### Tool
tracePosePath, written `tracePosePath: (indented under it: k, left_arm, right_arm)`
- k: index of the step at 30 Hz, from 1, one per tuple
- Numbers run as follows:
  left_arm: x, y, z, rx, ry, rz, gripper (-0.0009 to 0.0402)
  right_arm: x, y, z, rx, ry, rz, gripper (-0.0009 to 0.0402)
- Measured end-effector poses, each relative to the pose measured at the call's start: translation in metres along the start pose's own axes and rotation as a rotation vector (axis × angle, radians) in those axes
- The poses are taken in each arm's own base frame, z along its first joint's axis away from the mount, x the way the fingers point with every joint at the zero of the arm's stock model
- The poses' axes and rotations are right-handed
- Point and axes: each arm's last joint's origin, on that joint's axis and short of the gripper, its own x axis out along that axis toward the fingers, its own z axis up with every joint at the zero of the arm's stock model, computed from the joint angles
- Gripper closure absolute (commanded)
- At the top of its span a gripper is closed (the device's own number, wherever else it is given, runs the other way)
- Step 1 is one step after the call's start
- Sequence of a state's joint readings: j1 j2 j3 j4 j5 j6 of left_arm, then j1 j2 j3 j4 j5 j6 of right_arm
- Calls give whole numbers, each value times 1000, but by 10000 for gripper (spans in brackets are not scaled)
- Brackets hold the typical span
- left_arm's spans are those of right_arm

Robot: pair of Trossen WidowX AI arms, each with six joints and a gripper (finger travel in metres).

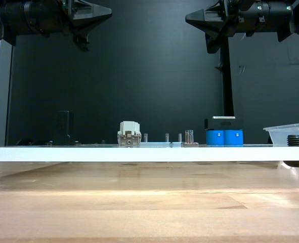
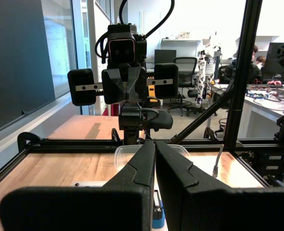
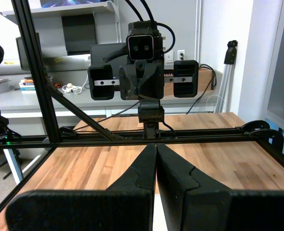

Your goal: Remove the RJ45 connector from the taskboard and place in the container

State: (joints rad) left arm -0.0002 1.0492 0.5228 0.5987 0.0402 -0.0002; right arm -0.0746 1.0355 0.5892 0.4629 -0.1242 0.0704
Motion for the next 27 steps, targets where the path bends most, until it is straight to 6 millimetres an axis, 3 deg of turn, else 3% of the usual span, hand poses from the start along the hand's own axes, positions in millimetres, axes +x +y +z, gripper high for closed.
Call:
tracePosePath:
  k: [4, 15, 27]
  left_arm:
    - [0, 0, 0, 0, 0, 0, 393]
    - [0, 0, 0, 0, 0, 0, 393]
    - [0, 0, 0, 0, 0, 0, 393]
  right_arm:
    - [0, -3, 0, 1, -6, -120, 393]
    - [0, -3, 0, 7, 1, -111, 394]
    - [-3, 28, 20, 33, 343, -22, 394]
